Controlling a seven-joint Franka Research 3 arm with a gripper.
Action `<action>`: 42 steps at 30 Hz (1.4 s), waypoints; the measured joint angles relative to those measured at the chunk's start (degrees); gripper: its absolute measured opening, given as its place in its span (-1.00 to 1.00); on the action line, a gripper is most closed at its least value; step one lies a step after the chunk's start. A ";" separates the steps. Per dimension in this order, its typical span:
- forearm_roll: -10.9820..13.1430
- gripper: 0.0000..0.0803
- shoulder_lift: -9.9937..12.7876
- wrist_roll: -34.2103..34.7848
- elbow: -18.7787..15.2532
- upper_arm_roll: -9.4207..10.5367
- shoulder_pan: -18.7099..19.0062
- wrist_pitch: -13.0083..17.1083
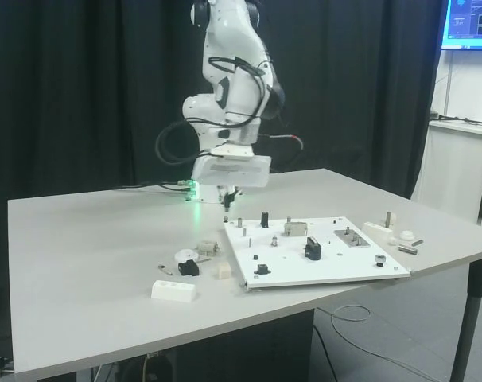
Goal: Place USB.
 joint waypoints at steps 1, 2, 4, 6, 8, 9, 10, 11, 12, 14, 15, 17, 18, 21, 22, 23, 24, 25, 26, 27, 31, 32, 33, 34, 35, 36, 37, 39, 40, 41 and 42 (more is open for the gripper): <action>0.00 -0.65 0.57 -1.02 0.37 -0.35 -0.38 0.42; 0.00 -0.65 1.29 -2.31 0.80 -0.81 -0.90 1.04; 0.01 -0.65 2.59 -4.51 1.63 -1.55 -1.83 2.10; 0.06 -0.65 3.90 -6.55 2.39 -2.19 -2.80 3.22; 0.15 -0.65 5.21 -8.36 3.21 -2.54 -3.93 4.30; 0.22 -0.65 5.84 -9.23 3.57 -2.62 -4.50 4.81; 0.32 -0.65 6.45 -10.06 3.91 -2.65 -5.07 5.39; 0.51 -0.65 7.10 -10.89 4.30 -2.66 -5.69 5.96; 0.73 -0.65 7.75 -11.73 4.68 -2.65 -6.26 6.45; 1.35 -0.65 8.97 -13.32 5.35 -2.65 -7.28 7.34; 1.83 -0.65 9.61 -14.24 5.72 -2.65 -7.76 7.81; 3.02 -0.65 10.88 -15.90 6.43 -2.65 -8.61 8.34; 3.68 -0.65 11.56 -16.78 6.81 -2.64 -9.03 8.63; 5.67 -0.65 13.34 -19.05 7.84 -2.64 -9.98 9.16; 6.38 -0.65 13.98 -19.76 8.20 -2.64 -10.28 9.28; 7.00 -0.65 14.53 -20.36 8.52 -2.64 -10.52 9.39; 7.55 -0.65 15.06 -20.92 8.85 -2.64 -10.74 9.46; 8.05 -0.65 15.59 -21.41 9.16 -2.64 -10.97 9.51; 8.51 -0.65 16.10 -21.86 9.46 -2.63 -11.18 9.56; 8.99 -0.65 16.55 -22.33 9.71 -2.63 -11.36 9.62; 10.19 -0.59 18.10 -24.09 10.69 -2.60 -11.98 9.75; 10.29 -0.59 18.39 -24.38 10.90 -2.59 -12.09 9.75; 10.39 -0.59 18.69 -24.66 11.10 -2.58 -12.21 9.75; 10.52 -0.59 18.94 -24.87 11.27 -2.57 -12.29 9.75; 10.70 -0.59 19.18 -25.08 11.43 -2.57 -12.36 9.75; 10.88 0.25 19.37 -25.24 11.56 -2.56 -12.41 9.75; 11.06 0.25 19.53 -25.40 11.68 -2.55 -12.46 9.75; 11.30 0.25 19.86 -25.78 11.94 -2.54 -12.53 9.75; 11.36 0.25 20.00 -25.92 12.05 -2.54 -12.56 9.75; 11.40 0.25 20.14 -26.02 12.16 -2.52 -12.59 9.75; 11.41 0.25 20.24 -26.07 12.24 -2.49 -12.62 9.75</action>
